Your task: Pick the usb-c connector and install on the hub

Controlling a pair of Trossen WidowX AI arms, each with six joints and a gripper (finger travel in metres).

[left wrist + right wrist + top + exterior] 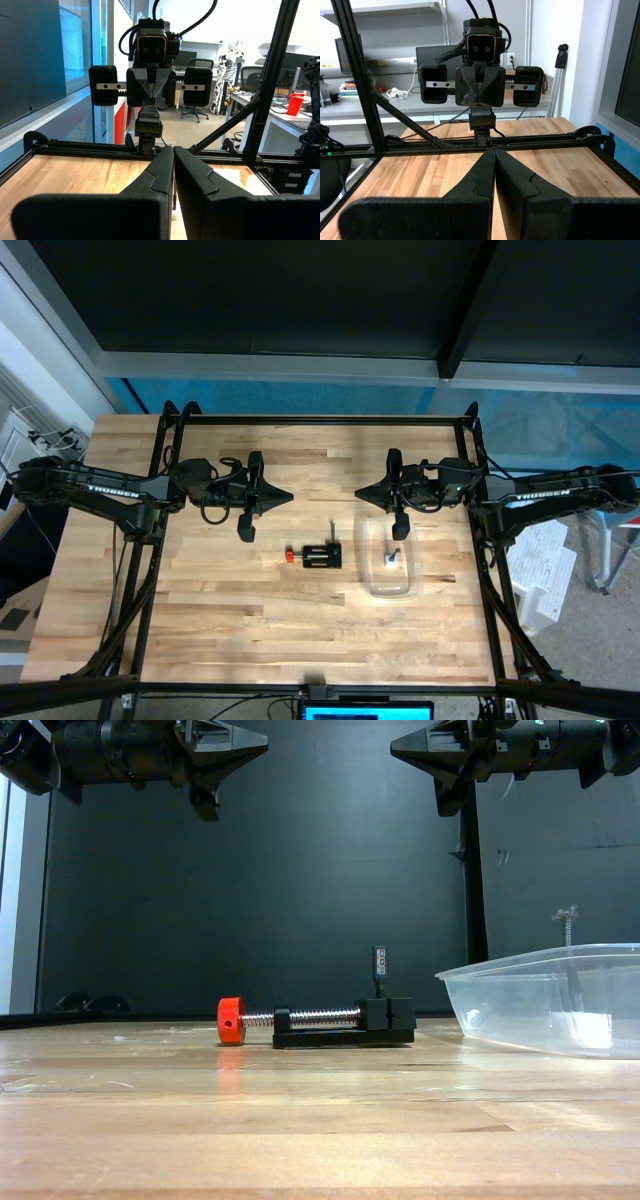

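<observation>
We see the left gripper (288,497) up in the air over the left half of the table (200,630). It points to the right, toward the middle. Its two fingers (160,172) are pressed together and there is nothing between them.

The right gripper (360,493) is up in the air over the right half of the table. It points to the left, so the two grippers face each other, with a gap between their tips. Its fingers (482,172) are pressed together too, and it holds nothing.

Both grippers hang high above the things on the table, as the low view shows.

A see-through tub (410,585) sits on the table, below the right gripper and a bit nearer to us. The usb-c connector (392,558) is a small thing inside this tub. No gripper touches it. In the low view one end of it pokes up above the tub's rim. We cannot tell just how it rests in there.

A small black clamp (322,557) lies on the table just left of the tub, but it does not touch it. It has a red knob (290,556) on its left end and a shiny screw between the knob and the black block. A thin black piece stands up straight from the block. It seems to be the hub (379,965). The connector is well clear of it.

A black frame (320,420) runs around the table's edges.
</observation>
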